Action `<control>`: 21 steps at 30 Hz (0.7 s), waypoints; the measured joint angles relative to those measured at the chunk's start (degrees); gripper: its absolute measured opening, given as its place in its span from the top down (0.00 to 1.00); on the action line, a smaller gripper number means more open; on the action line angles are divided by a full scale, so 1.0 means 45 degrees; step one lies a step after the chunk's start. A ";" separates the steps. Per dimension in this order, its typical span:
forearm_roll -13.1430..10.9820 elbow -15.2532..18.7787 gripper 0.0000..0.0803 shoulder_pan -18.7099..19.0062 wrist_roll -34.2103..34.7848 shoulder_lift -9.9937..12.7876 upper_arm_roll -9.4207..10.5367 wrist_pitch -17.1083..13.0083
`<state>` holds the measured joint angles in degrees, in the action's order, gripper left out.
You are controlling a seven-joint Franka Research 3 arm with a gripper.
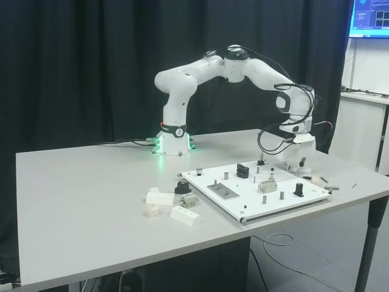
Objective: Remove BNC.
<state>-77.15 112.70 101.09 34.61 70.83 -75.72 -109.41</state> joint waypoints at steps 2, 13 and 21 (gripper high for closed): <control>0.0071 -0.0029 0.11 0.0000 0.0045 -0.0059 -0.0063 -0.0001; 0.0589 -0.0160 0.01 0.0000 0.0309 -0.0437 -0.0396 0.0057; 0.0901 -0.0216 0.00 0.0000 0.0321 -0.0492 -0.0712 0.0202</control>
<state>-73.10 111.72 101.09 36.05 68.61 -78.93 -108.49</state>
